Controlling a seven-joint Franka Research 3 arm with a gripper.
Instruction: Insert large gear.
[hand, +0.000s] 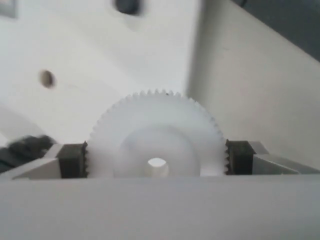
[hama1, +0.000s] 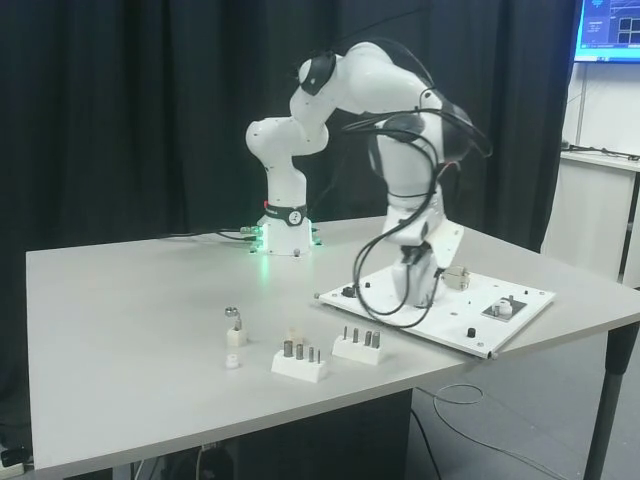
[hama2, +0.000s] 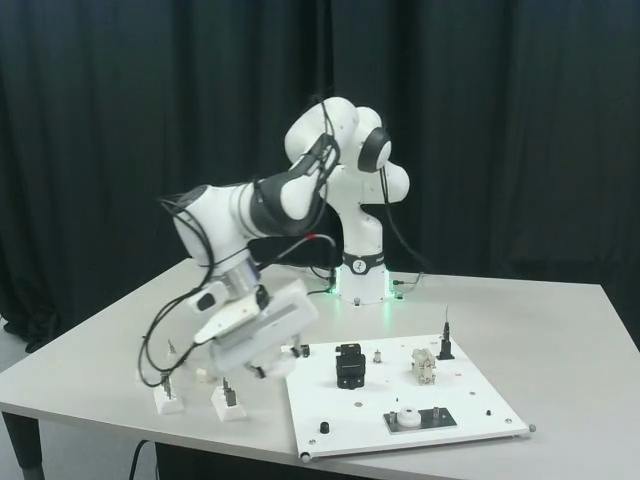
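Two fingers (hand: 72, 160) clamp one white gear (hand: 156, 135) over board (hand: 100, 45).

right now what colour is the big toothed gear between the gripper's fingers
White, clearest in the wrist view: the large toothed gear sits in the gripper.

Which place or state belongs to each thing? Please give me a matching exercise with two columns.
Things:
1. large gear
2. gripper
3. white board
4. two small white blocks with pins

Places or states:
A. flat on the grey table, under the gripper
B. held between two black finger pads
C. on the table beside the board
D. shut on the gear's toothed rim

Pairs: 1-B, 2-D, 3-A, 4-C
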